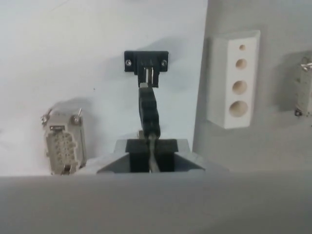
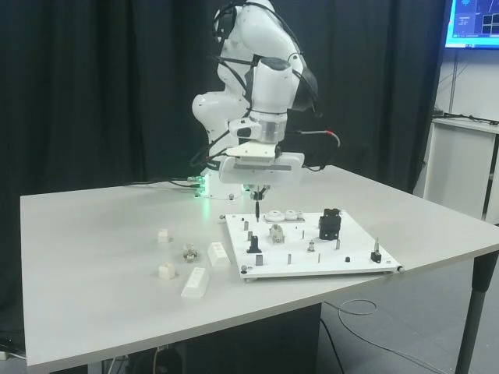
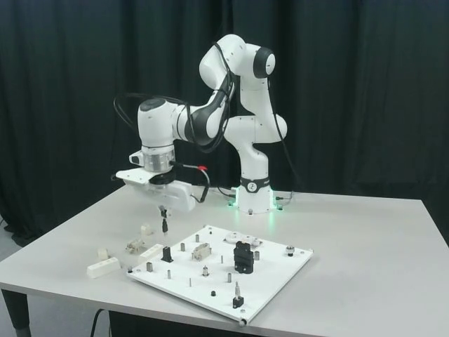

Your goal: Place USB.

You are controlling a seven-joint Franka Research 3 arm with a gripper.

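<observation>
White flat board (image 2: 355,261) lies under your gripper (image 1: 150,155), near its edge; gripper closed on the black USB plug (image 1: 147,108), above the black socket (image 1: 146,62).

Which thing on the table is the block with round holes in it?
Find the white board on the grey table, then look just off its edge on the bare tabletop. The long white block lies there, the only piece with four round holes in a row, each hole bigger than the last.

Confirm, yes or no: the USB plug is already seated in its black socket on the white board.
No: in the wrist view the USB plug, held in the gripper, hangs above the black socket.
</observation>
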